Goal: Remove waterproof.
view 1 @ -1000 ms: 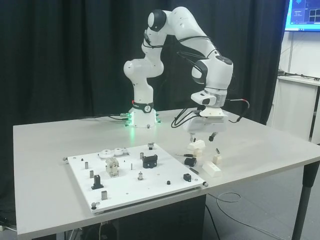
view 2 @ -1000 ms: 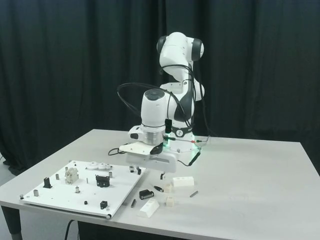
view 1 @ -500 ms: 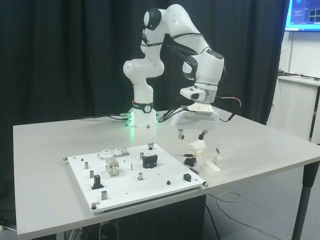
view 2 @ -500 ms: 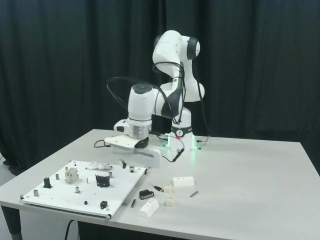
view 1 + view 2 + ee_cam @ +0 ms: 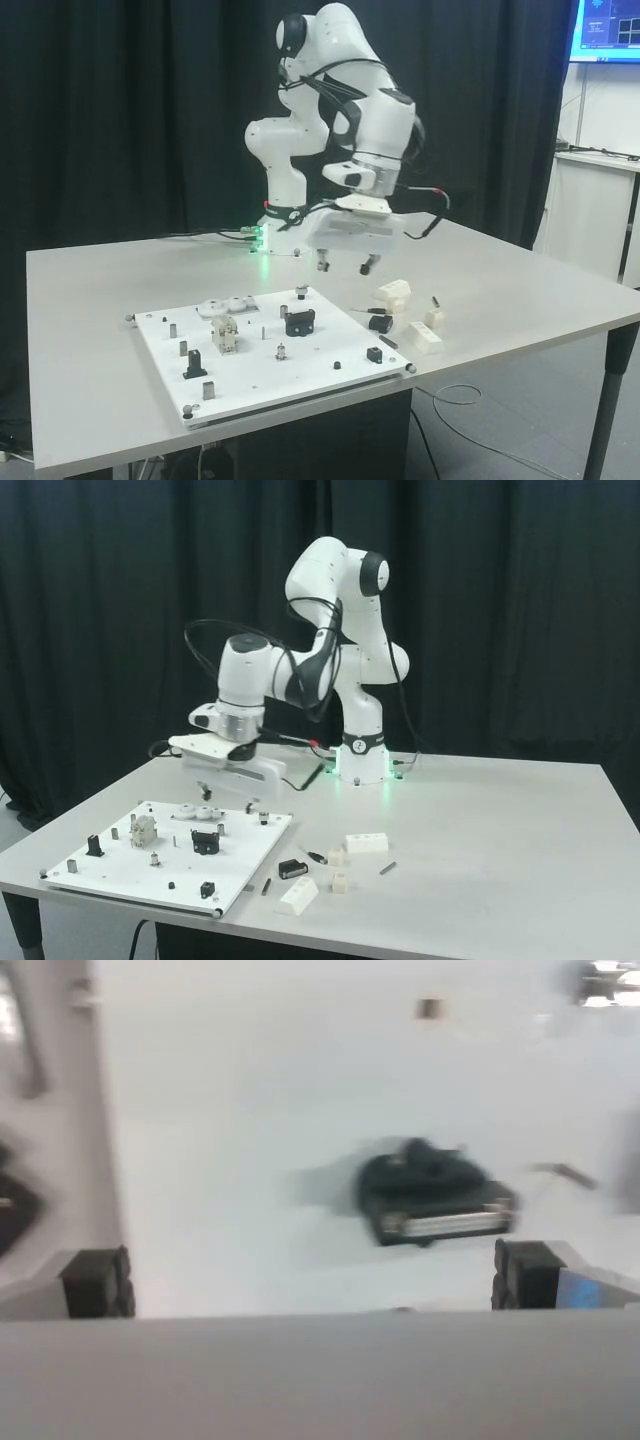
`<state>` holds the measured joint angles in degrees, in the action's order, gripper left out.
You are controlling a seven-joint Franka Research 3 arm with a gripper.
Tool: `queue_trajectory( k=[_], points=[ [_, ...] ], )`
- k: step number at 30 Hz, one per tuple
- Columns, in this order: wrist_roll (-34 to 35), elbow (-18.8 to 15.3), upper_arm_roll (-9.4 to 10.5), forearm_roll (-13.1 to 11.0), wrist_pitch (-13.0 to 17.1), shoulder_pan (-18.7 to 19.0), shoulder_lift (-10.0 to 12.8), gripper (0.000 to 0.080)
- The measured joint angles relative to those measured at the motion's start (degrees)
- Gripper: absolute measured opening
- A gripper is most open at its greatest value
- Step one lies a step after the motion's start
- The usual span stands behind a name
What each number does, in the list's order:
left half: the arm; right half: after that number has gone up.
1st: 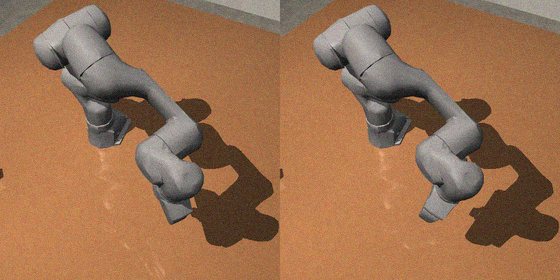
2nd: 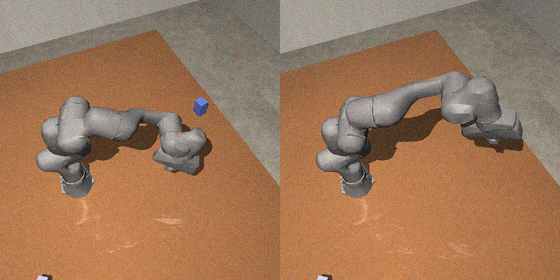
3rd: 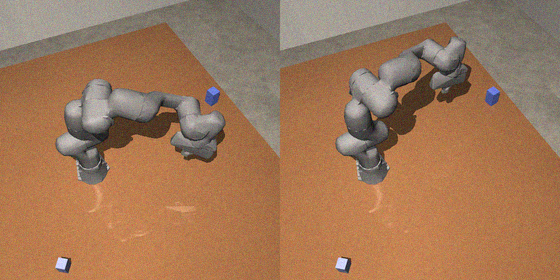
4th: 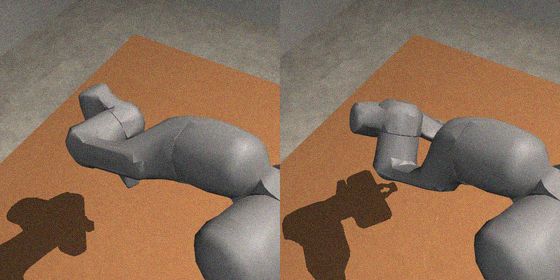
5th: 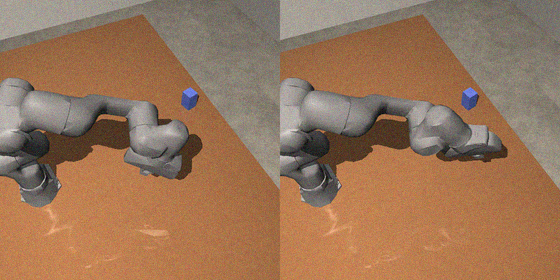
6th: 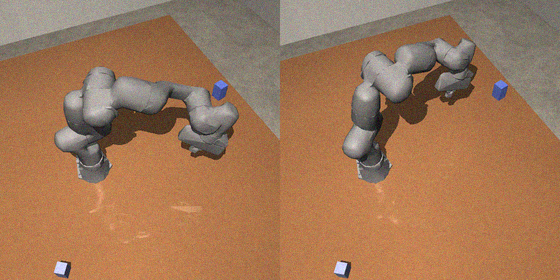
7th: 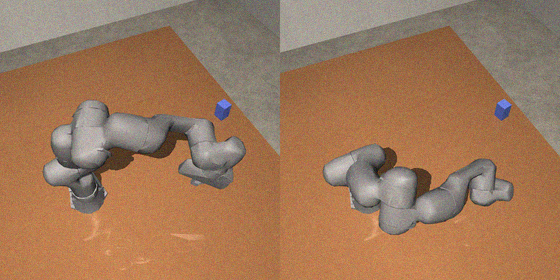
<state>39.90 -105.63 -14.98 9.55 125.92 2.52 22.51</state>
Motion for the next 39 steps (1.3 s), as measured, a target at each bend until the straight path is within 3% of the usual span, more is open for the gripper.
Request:
queue_trajectory(
  k=[14, 20, 29, 39],
  points=[
    [-7.2, 0.2, -1.66, -0.3, 1.8, -5.8, -0.7, 0.0800],
    [-9.8, 0.2, -2.33, -1.7, 3.5, -8.2, -0.5, 0.0800],
    [-15.9, 0.6, -3.81, -6.7, 6.7, -11.3, 0.6, 0.0800],
    [-26.1, 3.0, -5.41, -13.4, 9.1, -13.7, 4.0, 0.0800]
  ],
)
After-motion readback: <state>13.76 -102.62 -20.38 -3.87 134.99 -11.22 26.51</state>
